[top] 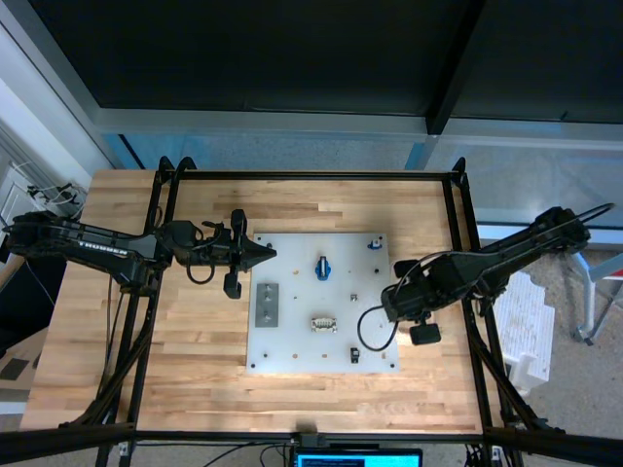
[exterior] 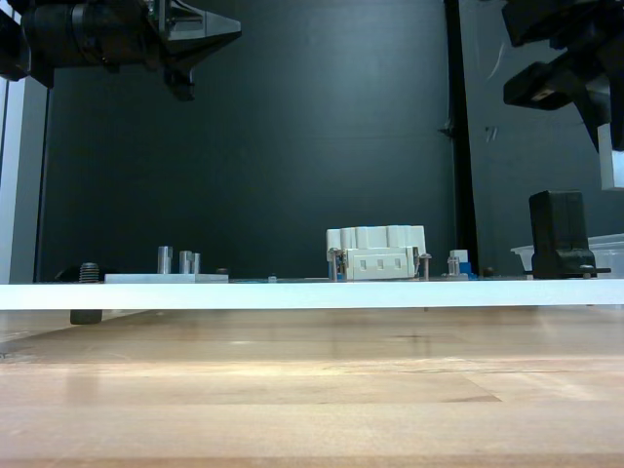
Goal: Pick the 16mm bar and install on taskboard
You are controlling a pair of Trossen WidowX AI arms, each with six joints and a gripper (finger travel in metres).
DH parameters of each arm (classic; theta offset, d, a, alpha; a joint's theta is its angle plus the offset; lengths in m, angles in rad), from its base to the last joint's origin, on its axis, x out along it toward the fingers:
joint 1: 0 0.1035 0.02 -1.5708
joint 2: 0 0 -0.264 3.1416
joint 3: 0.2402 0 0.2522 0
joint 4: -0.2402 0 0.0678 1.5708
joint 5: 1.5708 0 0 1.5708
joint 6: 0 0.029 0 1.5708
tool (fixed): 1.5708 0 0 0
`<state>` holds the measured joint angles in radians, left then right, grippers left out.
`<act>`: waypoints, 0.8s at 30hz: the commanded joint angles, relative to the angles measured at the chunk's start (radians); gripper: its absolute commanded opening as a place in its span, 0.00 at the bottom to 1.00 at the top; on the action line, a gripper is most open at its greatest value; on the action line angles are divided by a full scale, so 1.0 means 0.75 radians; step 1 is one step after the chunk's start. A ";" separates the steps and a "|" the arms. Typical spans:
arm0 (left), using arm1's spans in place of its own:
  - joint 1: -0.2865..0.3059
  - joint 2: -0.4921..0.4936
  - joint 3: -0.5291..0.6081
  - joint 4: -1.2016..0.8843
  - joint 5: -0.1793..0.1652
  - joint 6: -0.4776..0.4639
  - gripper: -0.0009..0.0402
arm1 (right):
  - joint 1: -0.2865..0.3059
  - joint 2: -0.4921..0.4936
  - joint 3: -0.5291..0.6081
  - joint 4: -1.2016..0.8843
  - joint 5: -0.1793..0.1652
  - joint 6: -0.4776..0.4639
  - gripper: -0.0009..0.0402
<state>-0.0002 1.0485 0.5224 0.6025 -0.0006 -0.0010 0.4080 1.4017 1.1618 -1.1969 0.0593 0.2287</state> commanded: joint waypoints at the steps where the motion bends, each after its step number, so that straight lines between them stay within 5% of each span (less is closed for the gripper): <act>1: 0.001 0.001 0.001 0.001 0.001 0.000 0.02 | 0.043 0.069 0.063 0.012 0.001 -0.004 0.02; 11: 0.001 0.001 0.001 0.001 0.001 0.000 0.02 | 0.195 0.224 0.164 0.076 -0.001 -0.178 0.02; 24: 0.001 0.001 0.001 0.000 0.001 0.000 0.02 | 0.278 0.326 0.167 0.197 -0.012 -0.813 0.02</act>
